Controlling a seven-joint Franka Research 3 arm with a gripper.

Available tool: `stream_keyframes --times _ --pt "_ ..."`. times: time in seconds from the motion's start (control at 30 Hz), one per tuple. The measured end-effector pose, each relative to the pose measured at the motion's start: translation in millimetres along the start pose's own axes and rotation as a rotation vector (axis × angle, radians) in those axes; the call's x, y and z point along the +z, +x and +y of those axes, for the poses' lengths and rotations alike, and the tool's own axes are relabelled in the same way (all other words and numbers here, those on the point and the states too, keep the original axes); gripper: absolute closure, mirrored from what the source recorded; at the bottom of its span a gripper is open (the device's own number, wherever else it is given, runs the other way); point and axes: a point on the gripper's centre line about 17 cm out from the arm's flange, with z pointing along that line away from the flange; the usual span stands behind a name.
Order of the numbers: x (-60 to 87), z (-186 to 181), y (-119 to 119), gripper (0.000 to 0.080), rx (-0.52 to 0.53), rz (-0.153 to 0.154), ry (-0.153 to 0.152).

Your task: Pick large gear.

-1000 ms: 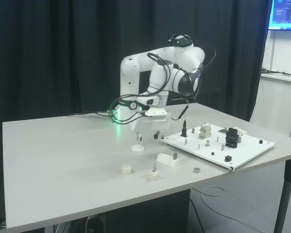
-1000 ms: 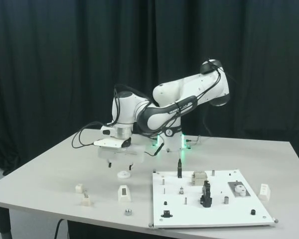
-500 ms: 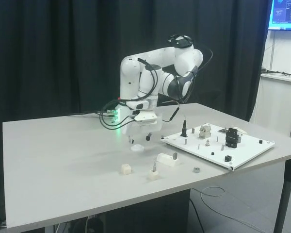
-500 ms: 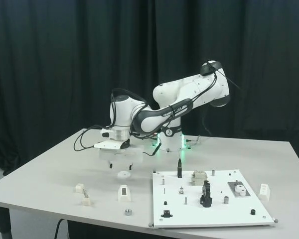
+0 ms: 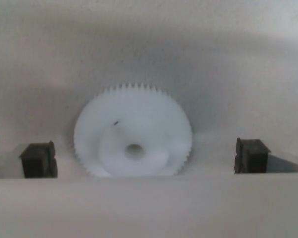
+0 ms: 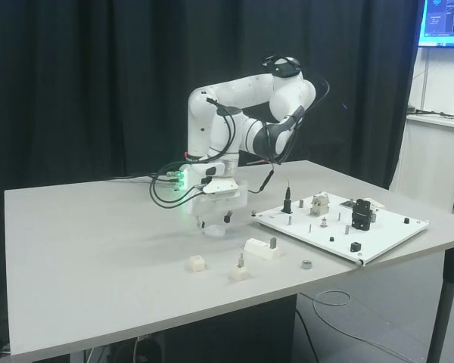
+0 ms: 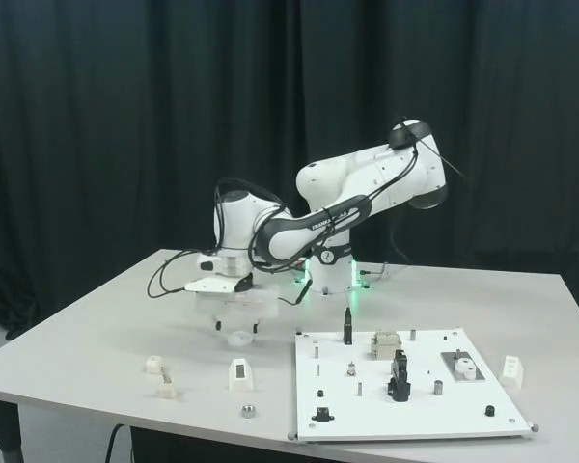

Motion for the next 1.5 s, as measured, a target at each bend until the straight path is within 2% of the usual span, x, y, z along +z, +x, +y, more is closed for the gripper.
stream_keyframes --times 0.47,1.17,1.5 --pt "11.6 -9.6 -10.0 0.0003 0.012 0.010 0.010" --pt "26.3 -9.7 -5.6 0.0003 0.024 0.040 -0.013" --pt "26.0 -7.9 -3.4 0.0003 0.027 0.050 -0.018"
